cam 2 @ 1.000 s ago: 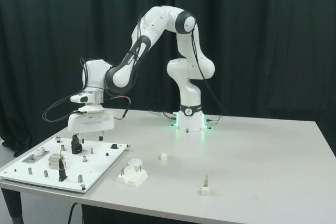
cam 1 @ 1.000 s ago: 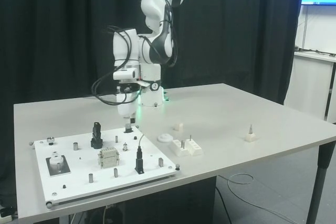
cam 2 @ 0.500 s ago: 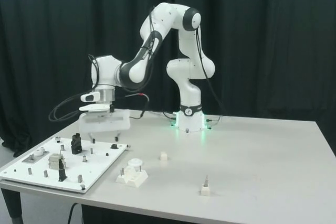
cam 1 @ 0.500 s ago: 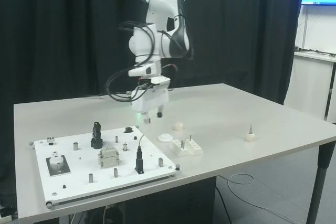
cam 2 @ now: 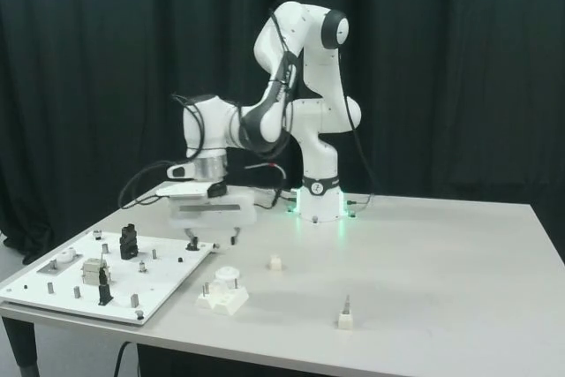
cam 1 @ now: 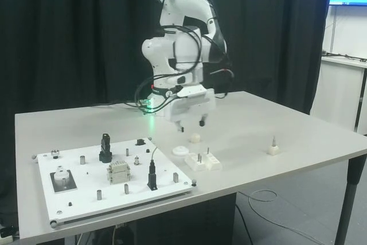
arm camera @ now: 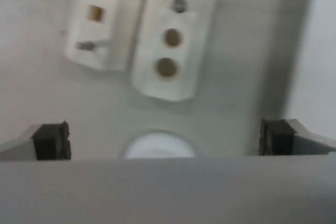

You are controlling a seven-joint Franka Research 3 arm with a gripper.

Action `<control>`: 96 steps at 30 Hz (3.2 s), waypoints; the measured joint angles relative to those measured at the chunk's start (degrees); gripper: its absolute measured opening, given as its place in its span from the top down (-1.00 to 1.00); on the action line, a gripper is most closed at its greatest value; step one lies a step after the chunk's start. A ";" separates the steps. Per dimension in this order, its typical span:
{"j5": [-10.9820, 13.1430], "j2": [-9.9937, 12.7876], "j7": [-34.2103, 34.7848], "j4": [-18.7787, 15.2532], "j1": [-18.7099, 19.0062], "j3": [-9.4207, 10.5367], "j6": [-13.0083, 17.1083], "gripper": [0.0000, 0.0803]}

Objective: Pick square peg 1.

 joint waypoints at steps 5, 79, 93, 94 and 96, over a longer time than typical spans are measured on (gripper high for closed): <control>-0.07 -0.15 9.83 -1.28 2.93 -0.01 0.36 -0.99; 0.12 11.18 25.07 1.42 -1.21 9.92 11.34 -0.74; 0.12 10.36 25.07 1.66 -1.27 9.68 10.43 0.15; 0.12 10.31 25.07 1.67 -1.27 9.59 10.43 0.15; 0.11 10.20 25.07 1.70 -1.27 9.40 10.42 0.92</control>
